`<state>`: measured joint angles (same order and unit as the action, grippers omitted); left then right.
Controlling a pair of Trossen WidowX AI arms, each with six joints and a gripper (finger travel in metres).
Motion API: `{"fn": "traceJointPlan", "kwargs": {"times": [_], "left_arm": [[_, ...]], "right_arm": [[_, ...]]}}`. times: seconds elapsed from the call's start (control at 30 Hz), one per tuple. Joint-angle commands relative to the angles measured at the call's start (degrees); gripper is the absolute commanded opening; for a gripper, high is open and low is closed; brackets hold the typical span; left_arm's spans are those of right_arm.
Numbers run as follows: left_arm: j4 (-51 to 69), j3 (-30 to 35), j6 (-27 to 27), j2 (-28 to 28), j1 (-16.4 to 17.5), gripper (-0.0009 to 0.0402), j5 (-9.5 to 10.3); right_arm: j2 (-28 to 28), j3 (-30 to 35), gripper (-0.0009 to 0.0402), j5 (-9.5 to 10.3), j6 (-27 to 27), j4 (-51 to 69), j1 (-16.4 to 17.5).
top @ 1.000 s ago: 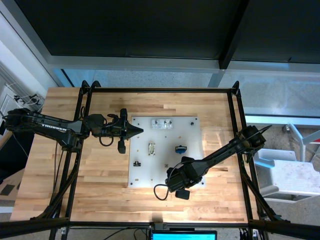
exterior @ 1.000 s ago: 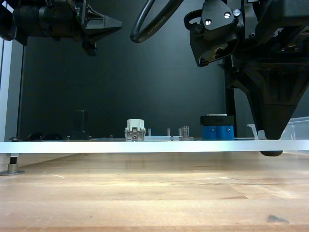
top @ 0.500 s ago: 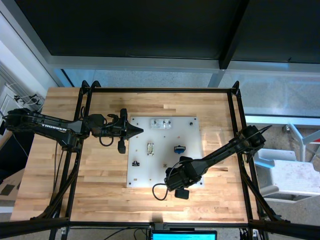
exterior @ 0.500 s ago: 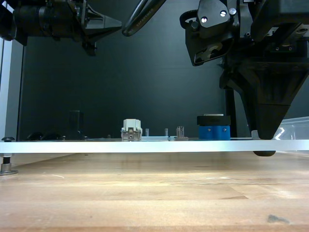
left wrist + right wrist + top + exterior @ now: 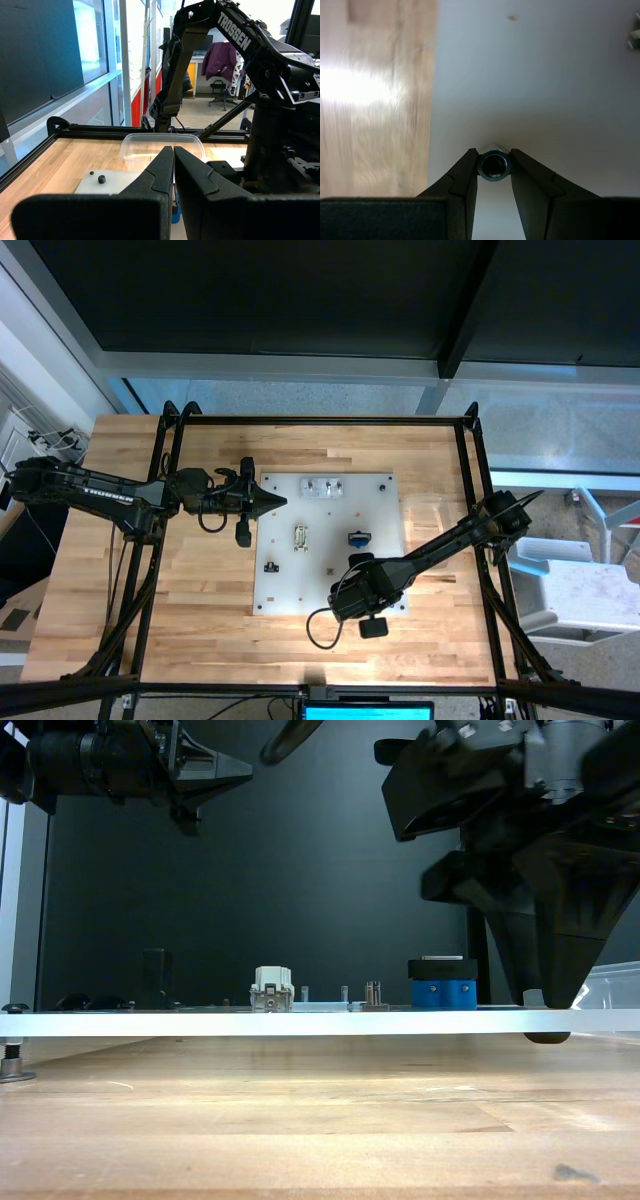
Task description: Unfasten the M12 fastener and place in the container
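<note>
The M12 fastener (image 5: 493, 165) is a small silver nut with a dark centre, low against the white board (image 5: 300, 590), on its stud near the board's near right edge. My right gripper (image 5: 493, 172) is shut on it, one finger on each side. In the high view the right gripper (image 5: 352, 598) covers the nut. In the low view its tips (image 5: 545, 1005) reach down to board level. The container (image 5: 432, 515) is a clear tub right of the board and looks empty. My left gripper (image 5: 280, 502) hovers shut at the board's far left edge, high above it (image 5: 245, 765).
On the board stand a blue connector (image 5: 359, 538), a cream connector (image 5: 301, 538), silver parts (image 5: 324, 486) at the far edge and a black post (image 5: 384, 484) at the far right corner. A black frame (image 5: 320, 421) rims the wooden table.
The right wrist has turned while shut on the nut, its camera block and cable swinging round. The board slid slightly left early on. The left arm has not moved.
</note>
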<state>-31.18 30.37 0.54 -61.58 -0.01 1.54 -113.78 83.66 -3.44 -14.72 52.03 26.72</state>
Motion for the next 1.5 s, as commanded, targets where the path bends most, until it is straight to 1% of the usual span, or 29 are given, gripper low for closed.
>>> {"fn": "traceJointPlan", "kwargs": {"times": [0.03,0.2,0.37,0.47,0.6,0.67,0.9,1.0,1.1,1.23,1.5], "left_arm": [[0.0,0.0,0.0,0.0,0.0,0.0000,-0.02],[0.0,0.0,0.0,0.0,0.0,0.0000,-0.02],[0.0,0.0,0.0,0.0,0.0,0.0000,-0.02],[0.0,0.0,0.0,0.0,0.0,0.0000,-0.02],[0.0,0.0,0.0,0.0,0.0,0.0000,-0.02],[0.0,0.0,0.0,0.0,0.0,0.0000,-0.02],[0.0,0.0,0.0,0.0,0.0,0.0000,-0.02],[0.0,0.0,0.0,0.0,0.0,0.0000,-0.02],[0.0,0.0,0.0,0.0,0.0,0.0000,-0.02],[0.0,0.0,0.0,0.0,0.0,0.0000,0.00],[0.0,0.0,0.0,0.0,0.0,0.0000,-0.02]], "right_arm": [[0.0,0.0,0.0007,0.09,12.5,-0.1,0.1],[0.1,0.0,0.0007,0.07,32.0,-0.1,0.0],[0.1,0.0,0.0007,0.07,47.7,-0.1,0.0],[0.1,0.0,0.0007,0.07,54.5,-0.1,0.0],[0.1,0.0,0.0007,0.07,60.8,-0.1,-0.1],[0.1,0.0,0.0007,0.07,61.7,-0.3,-0.1],[0.1,0.0,0.0007,0.09,61.6,-0.3,-0.1],[0.1,0.0,0.0016,0.11,61.5,-0.3,-0.1],[0.1,0.0,0.0040,0.70,61.5,-0.2,-0.1],[0.2,0.0,0.0085,1.55,61.5,-0.3,-0.1],[0.6,0.0,0.0173,1.51,61.7,-0.3,0.0]]}}
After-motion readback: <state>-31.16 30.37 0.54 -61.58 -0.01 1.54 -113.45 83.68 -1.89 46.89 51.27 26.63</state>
